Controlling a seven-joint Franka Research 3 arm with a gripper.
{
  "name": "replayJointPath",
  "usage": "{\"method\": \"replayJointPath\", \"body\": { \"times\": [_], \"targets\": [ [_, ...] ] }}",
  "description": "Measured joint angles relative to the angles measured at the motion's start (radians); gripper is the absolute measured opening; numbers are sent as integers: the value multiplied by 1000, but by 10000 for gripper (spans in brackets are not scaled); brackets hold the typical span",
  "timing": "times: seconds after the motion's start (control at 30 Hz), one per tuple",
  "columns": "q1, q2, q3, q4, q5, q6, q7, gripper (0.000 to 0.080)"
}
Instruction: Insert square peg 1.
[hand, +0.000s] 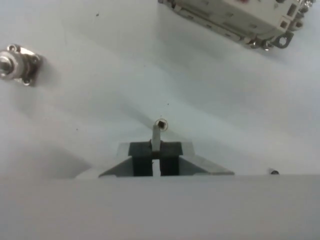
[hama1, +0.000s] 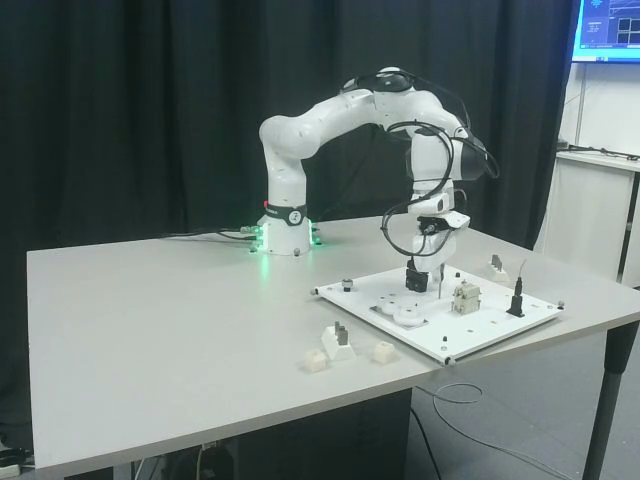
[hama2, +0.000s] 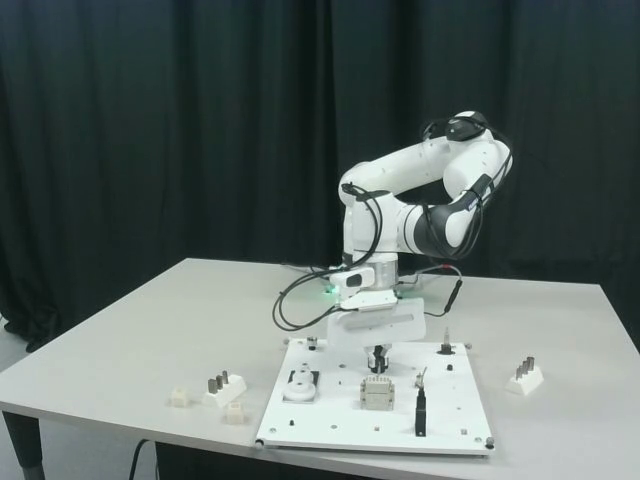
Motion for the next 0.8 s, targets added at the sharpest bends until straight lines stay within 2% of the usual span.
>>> {"method": "replayJointPath", "body": {
  "times": [0.8],
  "targets": [
    [-1,0,0,1,0,1,188,28]
  ]
}}
